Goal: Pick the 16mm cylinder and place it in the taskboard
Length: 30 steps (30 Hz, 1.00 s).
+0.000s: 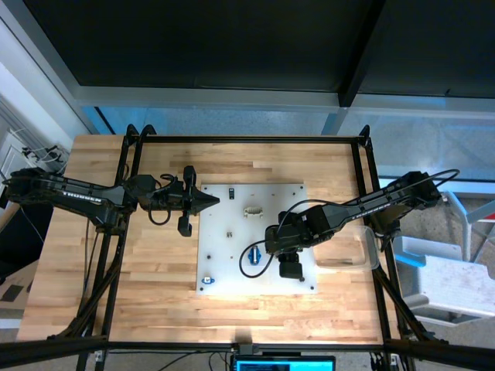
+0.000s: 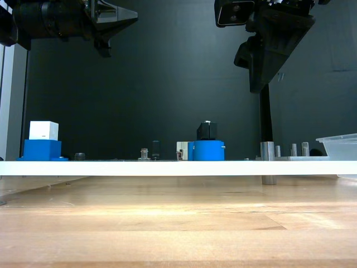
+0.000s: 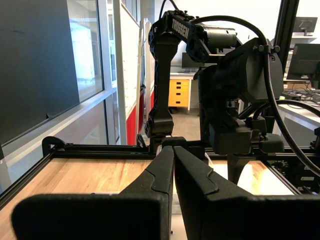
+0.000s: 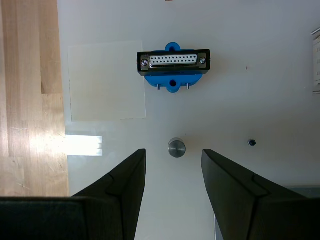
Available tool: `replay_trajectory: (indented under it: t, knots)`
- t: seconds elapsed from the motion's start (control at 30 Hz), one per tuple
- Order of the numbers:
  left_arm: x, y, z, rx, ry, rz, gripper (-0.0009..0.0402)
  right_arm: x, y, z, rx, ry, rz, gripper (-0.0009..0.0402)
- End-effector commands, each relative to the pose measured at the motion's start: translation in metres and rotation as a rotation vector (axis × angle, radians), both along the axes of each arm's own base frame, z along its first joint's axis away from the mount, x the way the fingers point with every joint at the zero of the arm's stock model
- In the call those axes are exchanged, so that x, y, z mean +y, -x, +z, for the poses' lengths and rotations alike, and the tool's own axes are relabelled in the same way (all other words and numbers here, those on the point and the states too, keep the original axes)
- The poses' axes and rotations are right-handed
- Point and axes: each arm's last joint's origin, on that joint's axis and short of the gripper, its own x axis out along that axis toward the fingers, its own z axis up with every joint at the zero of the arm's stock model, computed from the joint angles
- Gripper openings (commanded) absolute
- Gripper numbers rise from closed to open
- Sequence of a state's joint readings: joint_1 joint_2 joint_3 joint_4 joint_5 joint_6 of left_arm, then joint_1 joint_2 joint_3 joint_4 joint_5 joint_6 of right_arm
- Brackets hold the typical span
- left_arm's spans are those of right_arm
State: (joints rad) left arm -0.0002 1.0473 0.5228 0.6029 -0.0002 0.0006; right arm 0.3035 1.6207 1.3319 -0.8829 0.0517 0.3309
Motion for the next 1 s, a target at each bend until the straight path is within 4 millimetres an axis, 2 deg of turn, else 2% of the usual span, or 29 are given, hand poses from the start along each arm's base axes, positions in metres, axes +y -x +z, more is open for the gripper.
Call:
replay_trajectory:
  t: [0.03,1.0]
  knots:
    - [0.0000,0.0000,0.0000,0.000,0.000,0.000,0.0000,0.0000,-0.0002,0.0000,-0.001,0.000,0.000,0.0153]
    - [0.0001,0.0000,0.0000,0.000,0.000,0.000,0.0000,0.0004,-0.0013,0.0004,-0.014,-0.004,0.000,0.0153]
